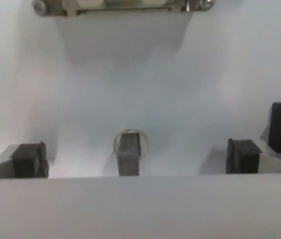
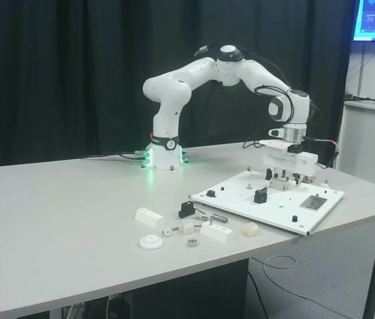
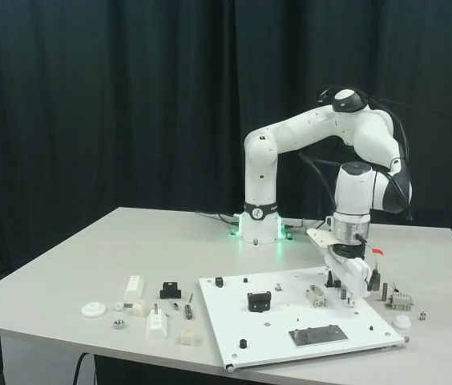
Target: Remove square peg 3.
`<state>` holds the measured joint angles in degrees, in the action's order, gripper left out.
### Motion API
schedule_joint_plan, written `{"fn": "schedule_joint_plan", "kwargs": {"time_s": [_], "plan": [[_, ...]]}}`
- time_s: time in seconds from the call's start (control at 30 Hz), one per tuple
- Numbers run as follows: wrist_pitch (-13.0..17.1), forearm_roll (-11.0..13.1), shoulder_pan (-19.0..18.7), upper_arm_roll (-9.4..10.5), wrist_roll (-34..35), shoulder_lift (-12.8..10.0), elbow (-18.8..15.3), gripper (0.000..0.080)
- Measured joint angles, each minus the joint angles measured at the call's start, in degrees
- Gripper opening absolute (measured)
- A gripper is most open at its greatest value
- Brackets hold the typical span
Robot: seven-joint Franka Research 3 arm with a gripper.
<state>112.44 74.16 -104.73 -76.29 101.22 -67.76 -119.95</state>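
One small black square peg (image 1: 129, 154) sits unextracted in the white assembly board (image 1: 140, 99); the white two-finger gripper (image 1: 135, 162) straddles it released. Grasp and lift remain.

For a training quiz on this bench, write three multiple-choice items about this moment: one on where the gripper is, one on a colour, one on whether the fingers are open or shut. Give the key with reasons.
1. Where is the gripper?
A. over the white board
B. over the loose parts on the bare table
C. beside the arm's base

2. What colour is the peg between the fingers?
A. white
B. green
C. grey

3. How do the fingers stand?
A. closed on the peg
B. open, apart from the peg
C. closed on nothing

Key: 1 A, both room views show it low over the board. 2 C, the wrist view shows a dark grey peg. 3 B, bare board shows on either side of the peg.
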Motion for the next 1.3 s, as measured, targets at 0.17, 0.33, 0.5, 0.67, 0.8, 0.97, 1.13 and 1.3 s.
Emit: {"fn": "schedule_joint_plan", "kwargs": {"time_s": [0.17,0.33,0.5,0.67,0.8,0.97,1.13,1.3], "plan": [[0.62,0.0,-0.01,0.33,-0.01,-0.01,-0.06,0.08],[0.68,-0.05,0.0,0.35,-0.01,-0.02,-0.17,0.0699],[0.69,-0.1,0.0,0.35,-0.05,-0.02,-0.31,0.0535],[0.69,-0.11,-0.01,0.36,-0.15,-0.02,-0.48,0.0535],[1.38,0.06,-0.01,0.44,-0.26,-0.02,-0.45,0.0194],[1.75,0.06,-0.04,0.55,-0.62,-0.02,-0.39,0.0194],[1.82,0.07,-0.04,0.56,-0.62,-0.02,-0.38,0.0077],[1.88,0.06,-0.04,0.55,-0.62,-0.02,-0.37,0.0077]]}}
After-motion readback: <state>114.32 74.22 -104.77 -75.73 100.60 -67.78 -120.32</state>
